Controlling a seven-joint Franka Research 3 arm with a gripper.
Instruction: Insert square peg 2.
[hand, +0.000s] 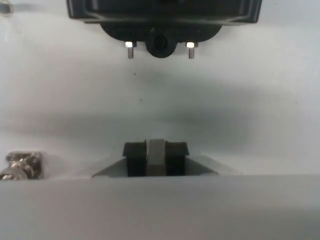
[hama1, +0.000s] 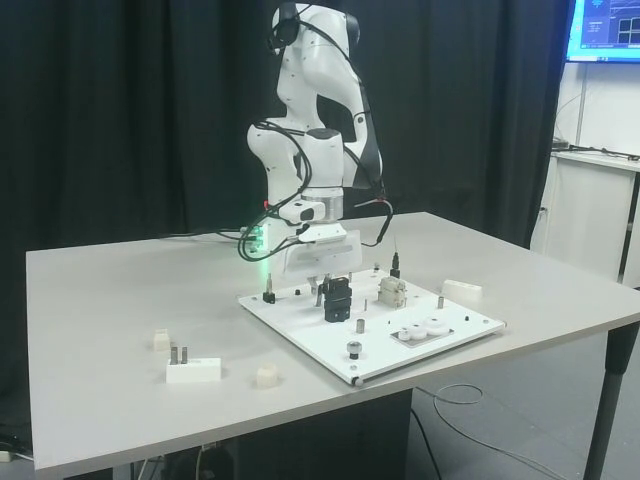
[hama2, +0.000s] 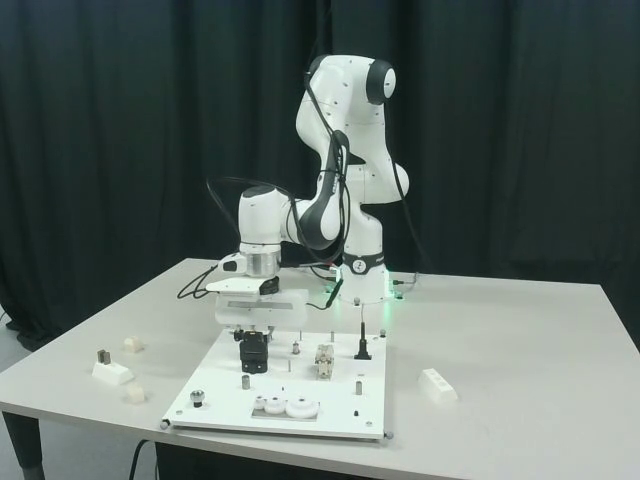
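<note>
On the white board (hama1: 420, 355) that lies on the grey table (hama1: 100, 300), the white arm (hama2: 340, 150) reaches down so that its gripper (hama1: 337, 300) stands over the near-centre of the board, at about 11 o'clock from the cluster of white gears (hama1: 422, 331) in the first room view. In the wrist view the two black fingers (hand: 134, 157) are clamped on a grey square peg (hand: 156, 157), which stands upright between them with only a narrow strip of it showing. The second room view shows the gripper (hama2: 253, 352) low over the board's far left part, at 12 o'clock from a small dark post (hama2: 245, 381) and at 9 o'clock from a pale metal block (hama2: 323, 360); whether the peg's lower end touches the board cannot be told. A tall black pin (hama2: 361, 340) rises at about 3 o'clock from the gripper in that view. Off the board, on the table at 8 o'clock from it in the first room view, a white holder (hama1: 193, 370) carries two short grey pegs, with two small white blocks (hama1: 265, 376) near it. Another white block (hama1: 461, 290) lies on the table just beside the board's far right edge. A green light (hama1: 252, 243) glows at the arm's base.
</note>
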